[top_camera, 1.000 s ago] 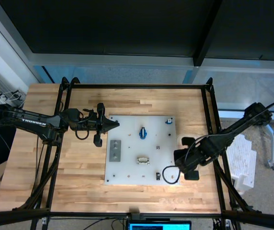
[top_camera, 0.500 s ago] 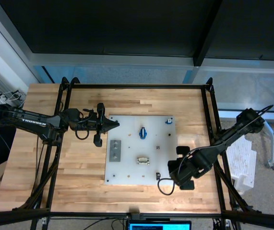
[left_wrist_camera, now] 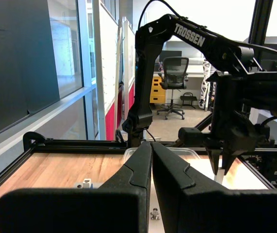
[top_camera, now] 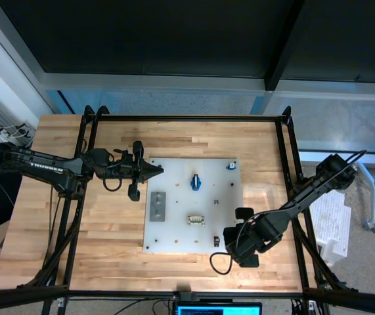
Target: Pick the 16mm bar and install on taskboard
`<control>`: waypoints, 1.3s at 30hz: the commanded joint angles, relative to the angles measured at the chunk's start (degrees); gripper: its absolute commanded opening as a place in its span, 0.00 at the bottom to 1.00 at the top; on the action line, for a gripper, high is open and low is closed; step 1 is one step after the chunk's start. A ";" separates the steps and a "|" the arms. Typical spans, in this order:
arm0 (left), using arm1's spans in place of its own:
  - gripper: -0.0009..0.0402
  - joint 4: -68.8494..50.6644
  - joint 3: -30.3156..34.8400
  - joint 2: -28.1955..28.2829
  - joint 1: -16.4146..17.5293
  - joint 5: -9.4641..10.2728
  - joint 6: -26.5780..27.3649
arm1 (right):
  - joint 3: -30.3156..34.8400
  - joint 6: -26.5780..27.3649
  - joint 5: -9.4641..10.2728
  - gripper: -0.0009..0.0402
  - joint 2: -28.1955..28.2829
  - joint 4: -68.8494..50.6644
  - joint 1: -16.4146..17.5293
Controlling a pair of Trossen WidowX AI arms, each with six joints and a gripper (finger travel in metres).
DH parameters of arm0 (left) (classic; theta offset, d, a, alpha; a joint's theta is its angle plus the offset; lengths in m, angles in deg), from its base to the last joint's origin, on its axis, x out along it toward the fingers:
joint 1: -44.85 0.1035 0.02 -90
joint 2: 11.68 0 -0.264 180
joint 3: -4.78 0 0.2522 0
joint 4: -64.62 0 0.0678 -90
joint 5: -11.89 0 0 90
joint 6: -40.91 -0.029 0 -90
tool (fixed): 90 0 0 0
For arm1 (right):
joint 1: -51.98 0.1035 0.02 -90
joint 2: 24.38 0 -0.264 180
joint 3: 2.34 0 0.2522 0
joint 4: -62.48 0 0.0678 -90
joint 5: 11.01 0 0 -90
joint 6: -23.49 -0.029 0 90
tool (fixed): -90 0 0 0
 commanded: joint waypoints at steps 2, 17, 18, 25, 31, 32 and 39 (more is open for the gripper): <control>0.02 0.02 0.02 0.00 0.02 -0.02 0.00 | -0.13 -0.59 0.04 0.09 0.57 0.11 0.42; 0.02 0.02 0.02 0.00 0.00 -0.02 0.00 | -0.46 -2.23 -1.44 0.09 0.61 0.24 1.07; 0.02 0.02 0.02 0.00 0.02 -0.02 0.00 | -0.46 -2.25 -1.44 0.09 0.61 0.33 1.09; 0.02 0.02 0.02 0.00 0.02 -0.02 0.00 | -0.15 -2.25 -1.40 0.09 1.60 0.59 1.33; 0.02 0.02 0.02 0.00 0.00 -0.02 0.00 | -0.20 -2.25 -1.33 0.09 2.34 1.27 1.46; 0.02 0.02 0.02 0.00 0.02 -0.02 0.00 | -0.26 -2.27 -1.36 0.09 2.34 1.27 1.46; 0.02 0.02 0.02 0.00 0.02 -0.02 0.00 | -0.42 -2.14 -1.42 0.09 2.49 1.29 1.64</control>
